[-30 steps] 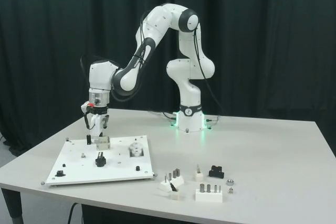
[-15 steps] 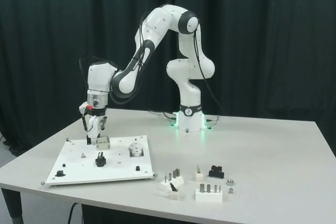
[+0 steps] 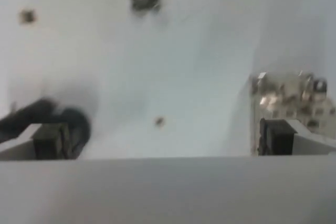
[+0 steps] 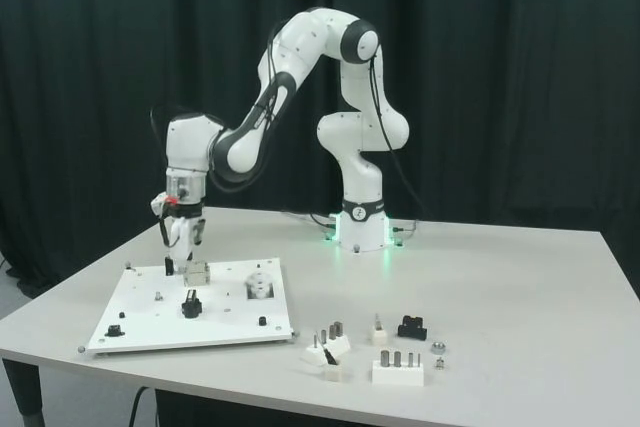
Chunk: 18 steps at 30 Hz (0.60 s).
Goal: Insert waterproof.
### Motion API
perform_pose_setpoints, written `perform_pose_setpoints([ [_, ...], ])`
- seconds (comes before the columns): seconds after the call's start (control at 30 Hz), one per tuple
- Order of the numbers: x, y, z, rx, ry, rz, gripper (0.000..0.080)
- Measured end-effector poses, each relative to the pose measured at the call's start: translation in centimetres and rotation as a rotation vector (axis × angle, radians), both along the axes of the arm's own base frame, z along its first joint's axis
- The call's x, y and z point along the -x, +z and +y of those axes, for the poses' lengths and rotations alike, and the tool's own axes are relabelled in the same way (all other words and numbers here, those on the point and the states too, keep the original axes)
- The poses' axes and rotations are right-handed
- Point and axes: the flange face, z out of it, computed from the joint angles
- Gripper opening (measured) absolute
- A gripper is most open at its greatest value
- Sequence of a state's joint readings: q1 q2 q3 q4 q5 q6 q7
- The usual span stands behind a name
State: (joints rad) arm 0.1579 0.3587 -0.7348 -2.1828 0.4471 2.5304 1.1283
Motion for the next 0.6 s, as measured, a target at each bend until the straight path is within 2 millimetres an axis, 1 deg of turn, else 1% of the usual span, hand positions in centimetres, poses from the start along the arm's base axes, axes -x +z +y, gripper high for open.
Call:
perform_pose_setpoints([
  [0.13, 0.1, 2.3, 0.4, -0.031, 0.026, 0.011, 0.0800],
  [0.33, 0.6, 5.6, 0.6, -0.051, 0.017, 0.056, 0.0800],
  [0.47, 1.0, 7.0, 0.8, -0.049, 0.011, 0.084, 0.0800],
  [0.6, 1.3, 7.6, 0.9, -0.049, 0.011, 0.103, 0.0800],
])
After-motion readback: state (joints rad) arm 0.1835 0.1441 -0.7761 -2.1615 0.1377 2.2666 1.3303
